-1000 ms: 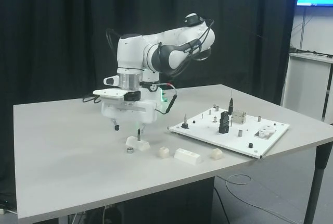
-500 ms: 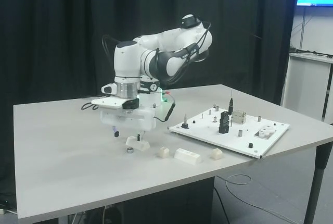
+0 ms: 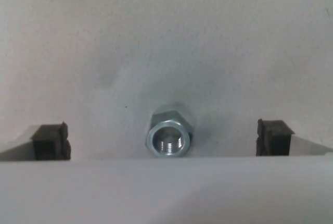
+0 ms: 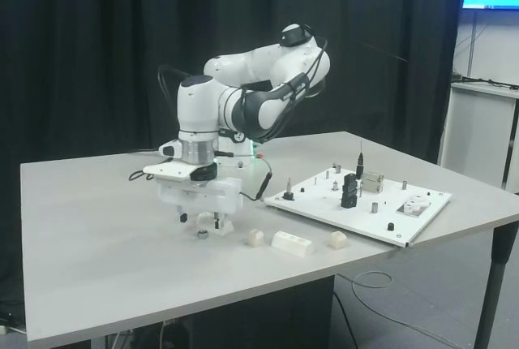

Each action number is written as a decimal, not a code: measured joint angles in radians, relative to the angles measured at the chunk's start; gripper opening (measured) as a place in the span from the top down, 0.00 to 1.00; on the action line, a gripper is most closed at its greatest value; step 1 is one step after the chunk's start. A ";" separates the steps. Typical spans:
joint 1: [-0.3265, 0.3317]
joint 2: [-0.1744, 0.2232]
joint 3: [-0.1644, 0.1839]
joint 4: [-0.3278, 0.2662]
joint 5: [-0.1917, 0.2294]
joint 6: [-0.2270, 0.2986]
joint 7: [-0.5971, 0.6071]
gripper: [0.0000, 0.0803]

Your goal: Pick bolt 4.

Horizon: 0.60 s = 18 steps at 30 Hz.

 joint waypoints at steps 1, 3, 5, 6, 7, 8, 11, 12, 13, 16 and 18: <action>0.000 0.000 0.003 -0.001 0.000 0.002 0.002 0.00; 0.000 0.000 0.008 -0.002 0.001 0.006 0.007 0.00; 0.000 0.000 0.013 -0.004 0.001 0.009 0.012 0.00; 0.000 0.000 0.015 -0.004 0.001 0.011 0.015 0.00; 0.000 0.000 0.017 -0.005 0.002 0.011 0.018 0.00; 0.001 0.000 0.019 -0.007 0.002 0.012 0.020 0.00; 0.002 0.000 0.024 -0.012 0.005 0.016 0.023 0.00; 0.003 0.000 0.026 -0.015 0.006 0.017 0.023 0.00; 0.003 0.000 0.027 -0.017 0.007 0.019 0.023 0.00; 0.005 0.000 0.035 -0.024 0.012 0.028 0.023 0.00; 0.006 0.000 0.039 -0.028 0.014 0.033 0.023 0.00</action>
